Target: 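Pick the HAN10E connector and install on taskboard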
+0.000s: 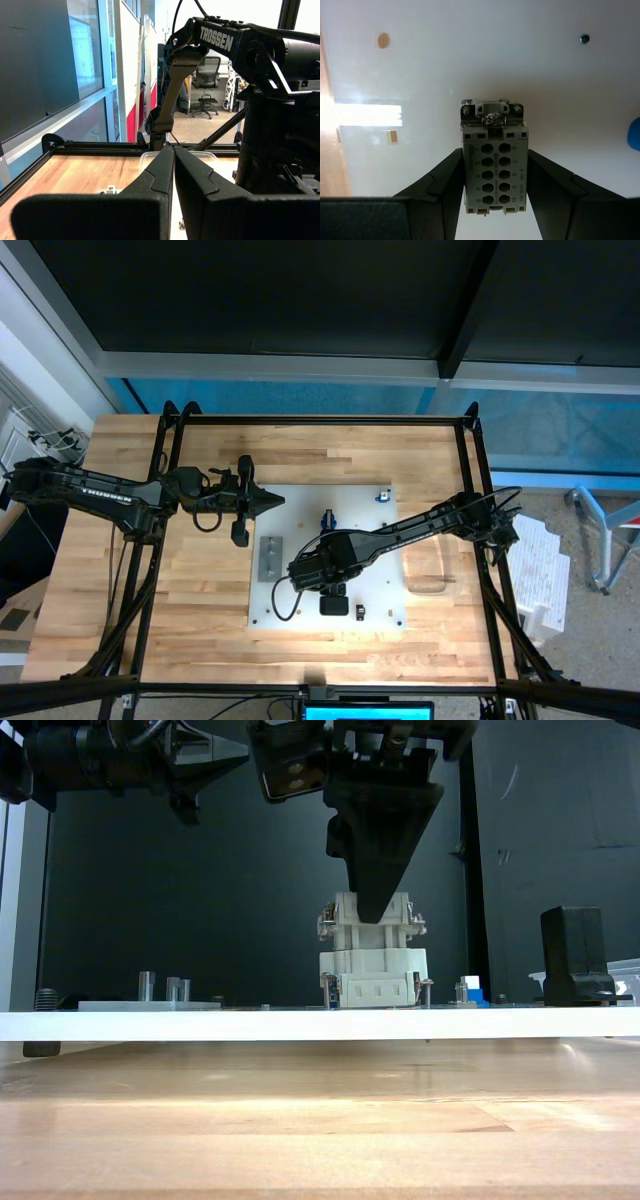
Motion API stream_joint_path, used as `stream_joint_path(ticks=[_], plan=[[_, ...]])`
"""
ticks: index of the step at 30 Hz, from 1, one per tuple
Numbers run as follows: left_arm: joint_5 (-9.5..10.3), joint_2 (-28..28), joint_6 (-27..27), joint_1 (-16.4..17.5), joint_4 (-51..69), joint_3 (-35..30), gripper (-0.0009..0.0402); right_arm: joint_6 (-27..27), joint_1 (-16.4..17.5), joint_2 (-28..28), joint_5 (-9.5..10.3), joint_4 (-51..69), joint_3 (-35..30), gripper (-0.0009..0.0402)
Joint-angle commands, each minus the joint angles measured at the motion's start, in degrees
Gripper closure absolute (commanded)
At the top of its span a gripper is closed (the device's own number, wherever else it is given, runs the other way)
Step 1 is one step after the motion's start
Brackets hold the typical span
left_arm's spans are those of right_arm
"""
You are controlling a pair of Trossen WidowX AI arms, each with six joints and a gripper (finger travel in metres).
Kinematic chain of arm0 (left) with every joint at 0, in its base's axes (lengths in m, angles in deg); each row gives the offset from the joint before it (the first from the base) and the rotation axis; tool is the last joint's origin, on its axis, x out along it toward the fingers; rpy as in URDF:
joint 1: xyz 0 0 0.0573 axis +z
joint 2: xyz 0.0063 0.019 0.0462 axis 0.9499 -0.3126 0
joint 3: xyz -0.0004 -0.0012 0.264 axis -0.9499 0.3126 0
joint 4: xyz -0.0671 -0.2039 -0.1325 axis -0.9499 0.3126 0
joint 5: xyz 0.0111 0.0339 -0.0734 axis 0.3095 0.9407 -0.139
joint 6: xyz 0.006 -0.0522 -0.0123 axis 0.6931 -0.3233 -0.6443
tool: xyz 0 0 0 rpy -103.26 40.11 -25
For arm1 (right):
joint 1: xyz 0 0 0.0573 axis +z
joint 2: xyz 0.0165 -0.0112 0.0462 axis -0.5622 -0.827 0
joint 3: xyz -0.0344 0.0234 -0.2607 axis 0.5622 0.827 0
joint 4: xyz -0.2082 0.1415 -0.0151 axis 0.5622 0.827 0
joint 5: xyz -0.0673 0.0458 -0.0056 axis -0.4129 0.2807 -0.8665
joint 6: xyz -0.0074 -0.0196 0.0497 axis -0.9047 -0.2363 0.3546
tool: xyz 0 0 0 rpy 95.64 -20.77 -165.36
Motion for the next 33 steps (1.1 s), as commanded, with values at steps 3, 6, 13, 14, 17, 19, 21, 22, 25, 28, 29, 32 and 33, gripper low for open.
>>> stream_joint_path(ticks=[3, 6, 13, 14, 17, 19, 21, 22, 25, 28, 29, 32, 33], plan=[[0.0, 0.0, 0.02, 0.0, -0.02, -0.02, 0.0392, 0.04, 0.0, 0.0, 0.42, 0.0, 0.02, 0.0368], [0.0, 0.0, 0.02, 0.0, -0.02, -0.02, 0.0392, 0.02, -0.02, 0.0, 0.63, 0.0, 0.02, 0.0368], [0.0, 0.0, 0.02, 0.0, -0.02, -0.02, 0.0392, 0.0, 0.02, 0.02, 2.01, -0.02, 0.02, 0.0368], [0.0, 0.0, 0.02, 0.0, 0.0, -0.02, 0.0392, 0.0, 0.04, 0.02, 1.99, -0.02, 0.02, 0.0368], [0.0, 0.0, 0.02, 0.0, 0.0, -0.02, 0.0392, 0.0, 0.04, 0.02, 1.97, -0.04, 0.02, 0.0368], [0.0, 0.0, 0.02, 0.0, -0.02, -0.02, 0.0392, 0.0, 0.02, 0.02, 1.9, -0.11, 0.02, 0.0368], [0.0, 0.0, 0.02, 0.0, 0.0, -0.02, 0.0392, 0.0, 0.02, 0.02, 1.92, -0.13, 0.02, 0.0368], [0.0, 0.0, 0.02, 0.0, -0.02, -0.02, 0.0392, 0.0, 0.02, 0.02, 1.92, -0.15, 0.02, 0.0368], [0.0, 0.0, 0.02, 0.0, -0.02, -0.02, 0.0392, 0.0, 0.02, 0.02, 1.6, -0.26, 0.02, 0.0368], [0.0, 0.0, 0.02, 0.0, -0.02, -0.02, 0.0392, 0.02, 0.0, 0.02, 1.46, -0.68, 0.46, 0.0368], [0.0, 0.0, 0.02, 0.0, -0.02, -0.02, 0.0392, 0.02, 0.0, 0.02, 1.46, -0.98, 0.83, 0.0368], [0.0, 0.0, 0.02, 0.0, -0.02, -0.02, 0.0392, 0.02, 0.0, 0.02, 1.49, -2.1, 2.25, 0.0368], [0.0, 0.0, 0.02, 0.02, -0.02, -0.02, 0.0392, 0.02, 0.0, 0.02, 1.51, -2.47, 2.73, 0.0368]])
